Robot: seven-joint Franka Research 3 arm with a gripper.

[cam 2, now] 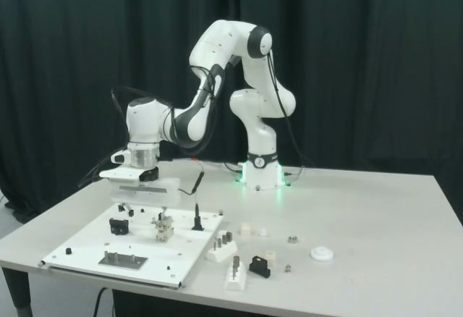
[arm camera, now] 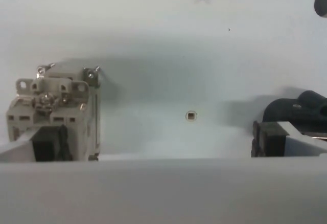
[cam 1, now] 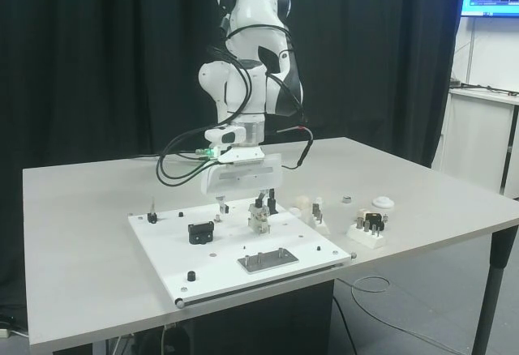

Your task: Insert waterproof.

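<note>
The connector [arm camera: 51, 106], which I take to be the waterproof part, stands upright on the white board [cam 1: 162, 250], on its small mount with screws at the top. In the wrist view it is just beside one finger, perhaps partly behind it, and not between the two fingers [arm camera: 268, 139]. The fingers are wide apart and hold nothing. Near the other finger lies a black part [arm camera: 301, 106], and between the two things there is bare board with a small square hole [arm camera: 191, 115].

The gripper [cam 1: 242, 197] hangs low over the board, which lies on the desk [cam 1: 73, 209]. I judge the step in hand to be the approach for grasping.

To do it well, the gripper should first shift sideways until the connector is centred between the fingers. Only then should it go down, straight, so that no finger hits the screws. It should close on the flat sides, not on the top.
</note>
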